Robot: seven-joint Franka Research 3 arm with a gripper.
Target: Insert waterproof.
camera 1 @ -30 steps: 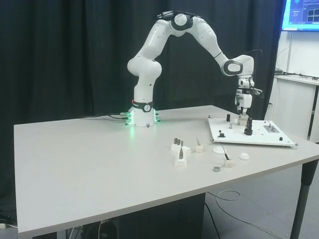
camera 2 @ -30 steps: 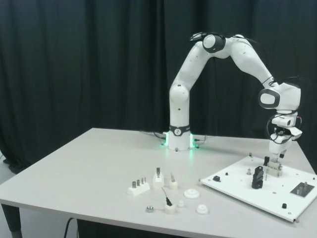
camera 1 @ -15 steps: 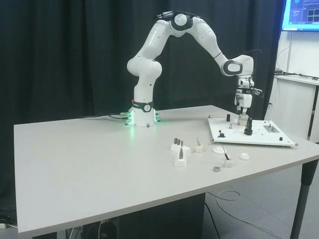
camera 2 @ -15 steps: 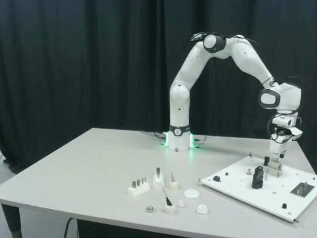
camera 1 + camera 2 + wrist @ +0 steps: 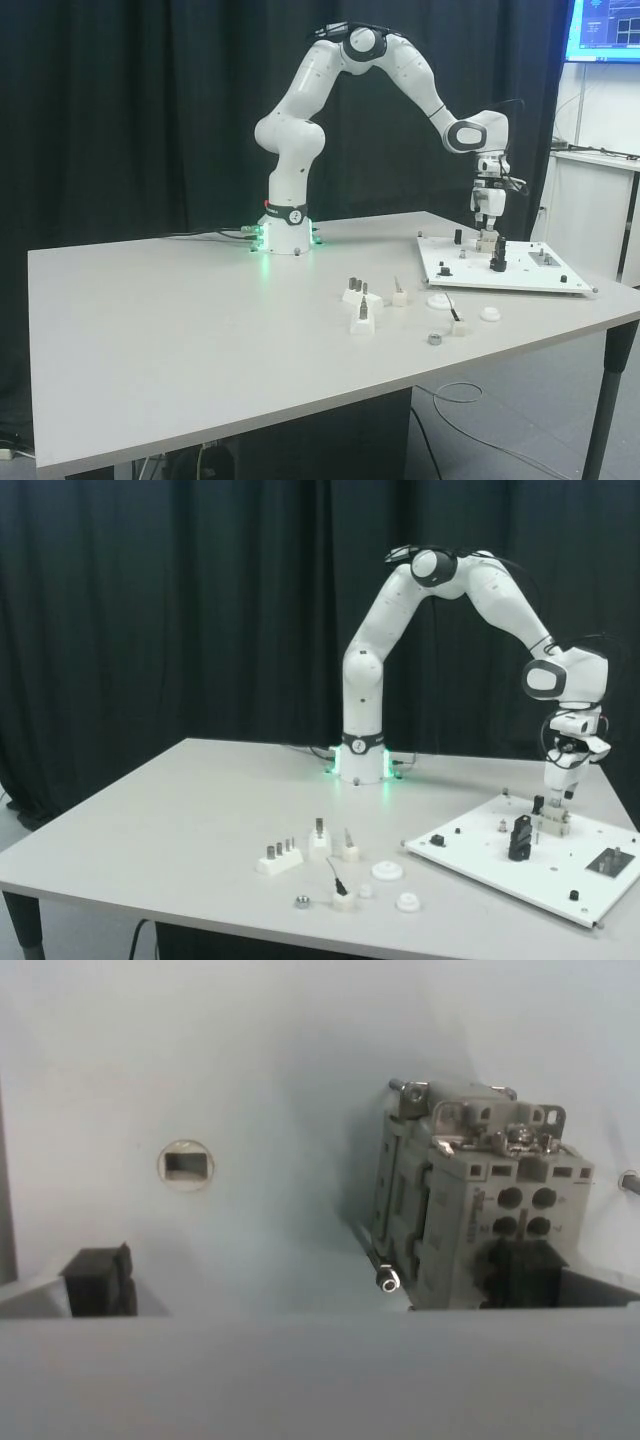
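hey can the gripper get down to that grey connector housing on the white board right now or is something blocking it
Probably yes. The gripper hangs right above the grey connector housing on the white board, and nothing shows in the gap between them. The black block stands beside the housing, off to one side of a straight descent.

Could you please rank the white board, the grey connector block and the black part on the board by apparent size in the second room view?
1. White board
2. Black part
3. Grey connector block, though it looks close to the black part.
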